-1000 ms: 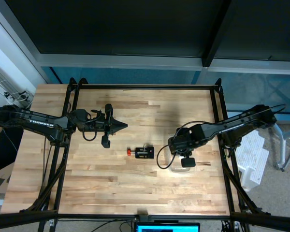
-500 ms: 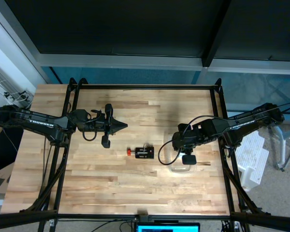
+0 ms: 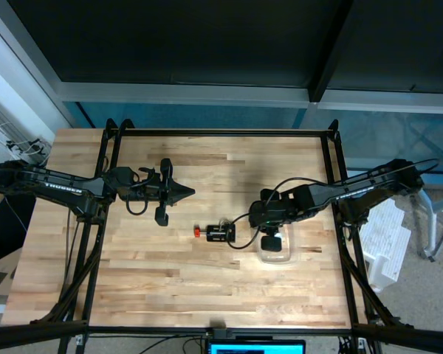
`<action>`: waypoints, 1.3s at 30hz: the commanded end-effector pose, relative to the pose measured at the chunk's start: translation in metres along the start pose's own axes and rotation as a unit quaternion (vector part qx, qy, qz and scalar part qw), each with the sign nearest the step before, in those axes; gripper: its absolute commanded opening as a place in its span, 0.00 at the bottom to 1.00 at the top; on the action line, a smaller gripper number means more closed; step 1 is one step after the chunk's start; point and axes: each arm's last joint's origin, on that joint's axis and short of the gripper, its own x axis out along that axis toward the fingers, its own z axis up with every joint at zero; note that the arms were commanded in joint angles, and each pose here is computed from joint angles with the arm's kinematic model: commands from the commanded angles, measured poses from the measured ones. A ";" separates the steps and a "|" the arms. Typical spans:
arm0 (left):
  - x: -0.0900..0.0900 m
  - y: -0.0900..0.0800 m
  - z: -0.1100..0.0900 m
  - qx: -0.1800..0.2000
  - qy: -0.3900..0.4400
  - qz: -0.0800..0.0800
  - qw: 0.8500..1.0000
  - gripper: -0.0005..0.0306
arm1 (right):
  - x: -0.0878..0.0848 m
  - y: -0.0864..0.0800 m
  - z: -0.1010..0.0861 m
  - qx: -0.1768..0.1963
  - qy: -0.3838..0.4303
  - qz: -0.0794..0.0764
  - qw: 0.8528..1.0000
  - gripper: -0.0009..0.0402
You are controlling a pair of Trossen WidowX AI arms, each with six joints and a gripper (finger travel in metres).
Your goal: Pick the rca connector and install on the hub
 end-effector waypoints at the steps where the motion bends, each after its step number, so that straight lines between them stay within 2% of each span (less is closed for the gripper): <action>1: 0.000 0.000 0.000 0.000 0.000 0.000 1.000 0.02 | 0.006 0.001 0.010 -0.002 0.000 -0.001 1.000 0.02; 19: 0.000 0.000 0.000 0.000 0.000 0.000 1.000 0.02 | 0.040 0.008 0.063 -0.011 0.002 -0.007 1.000 0.02; 31: 0.000 0.000 0.000 0.000 0.000 0.000 1.000 0.02 | 0.056 0.009 0.066 -0.011 0.018 -0.011 1.000 0.02; 39: 0.000 0.000 0.000 0.000 0.000 0.000 1.000 0.02 | 0.058 0.007 0.065 -0.010 0.019 -0.013 1.000 0.02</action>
